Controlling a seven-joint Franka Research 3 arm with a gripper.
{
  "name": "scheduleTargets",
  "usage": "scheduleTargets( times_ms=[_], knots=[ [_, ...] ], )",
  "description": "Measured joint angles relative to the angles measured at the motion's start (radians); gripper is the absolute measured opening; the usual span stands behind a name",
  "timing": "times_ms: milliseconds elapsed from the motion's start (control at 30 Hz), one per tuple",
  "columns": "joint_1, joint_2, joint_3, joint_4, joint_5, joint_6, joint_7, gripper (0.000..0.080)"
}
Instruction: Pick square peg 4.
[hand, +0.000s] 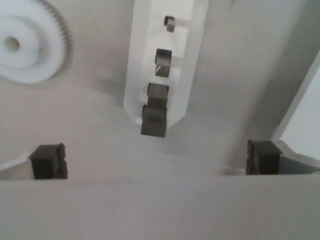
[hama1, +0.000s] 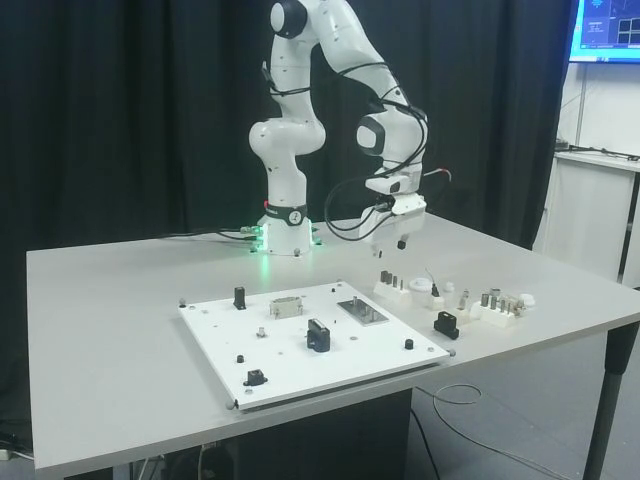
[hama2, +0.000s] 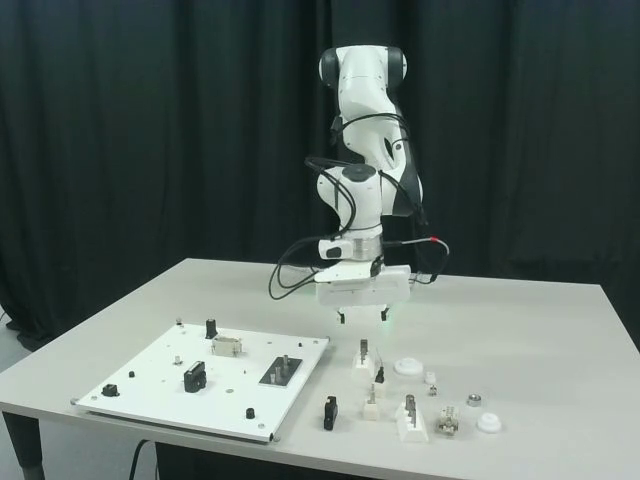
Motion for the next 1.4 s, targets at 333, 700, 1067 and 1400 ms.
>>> scheduleTargets(
  times_ms=[333, 700, 1067, 1400],
  knots=[
    [0.000, 0.049, 0.000, -0.001, 0.038, 0.029, 0.005, 0.0800],
    [0.004, 0.102, 0.000, -0.008, 0.080, 0.072, 0.005, 0.0800],
    [0.009, 0.140, 0.007, -0.017, 0.101, 0.091, 0.005, 0.0800],
    [0.009, 0.158, 0.021, -0.019, 0.102, 0.113, 0.005, 0.0800]
  ],
)
